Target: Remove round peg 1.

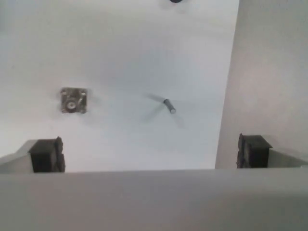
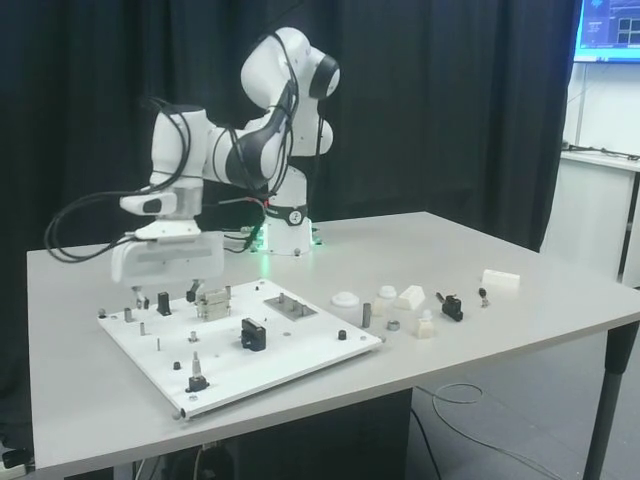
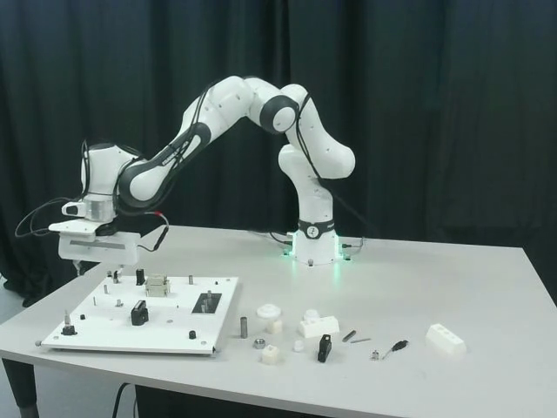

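Note:
A small grey round peg (image 1: 169,106) stands on the white board (image 1: 120,57), leaning slightly in the wrist view. My gripper (image 1: 149,153) is open and holds nothing, its black fingertips (image 1: 46,155) spread wide; it hovers above the board, clear of the peg. The room views place the gripper (image 2: 165,293) (image 3: 96,261) over the far left corner of the board (image 2: 300,350) (image 3: 174,326), just above several small upright pegs. From those views I cannot tell which one is round peg 1.
A square metal connector (image 1: 73,100) sits on the board near the peg. The board also carries a black block (image 2: 252,335) and a grey plate (image 2: 290,306). Beside it on the grey table lie a grey cylinder (image 2: 366,313) and loose white parts (image 2: 500,279).

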`<state>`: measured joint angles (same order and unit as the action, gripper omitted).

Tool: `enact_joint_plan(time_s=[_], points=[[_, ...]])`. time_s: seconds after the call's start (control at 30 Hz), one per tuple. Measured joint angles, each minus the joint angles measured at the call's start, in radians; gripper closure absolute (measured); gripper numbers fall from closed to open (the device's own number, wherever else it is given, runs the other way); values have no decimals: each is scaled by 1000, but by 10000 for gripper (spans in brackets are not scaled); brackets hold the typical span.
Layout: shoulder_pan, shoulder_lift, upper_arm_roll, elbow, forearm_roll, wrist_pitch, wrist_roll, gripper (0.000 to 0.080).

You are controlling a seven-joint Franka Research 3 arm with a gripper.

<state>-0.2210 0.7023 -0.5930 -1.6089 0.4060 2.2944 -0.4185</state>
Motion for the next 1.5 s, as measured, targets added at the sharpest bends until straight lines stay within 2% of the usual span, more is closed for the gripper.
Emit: enact_joint_plan(time_s=[0.33,0.6,1.07,1.5], points=[[-41,90,1,104,55,-61,-35,3],[-68,140,5,157,79,-97,-43,3],[-100,187,27,183,104,-112,-44,3],[-109,215,28,205,118,-126,-44,3]])
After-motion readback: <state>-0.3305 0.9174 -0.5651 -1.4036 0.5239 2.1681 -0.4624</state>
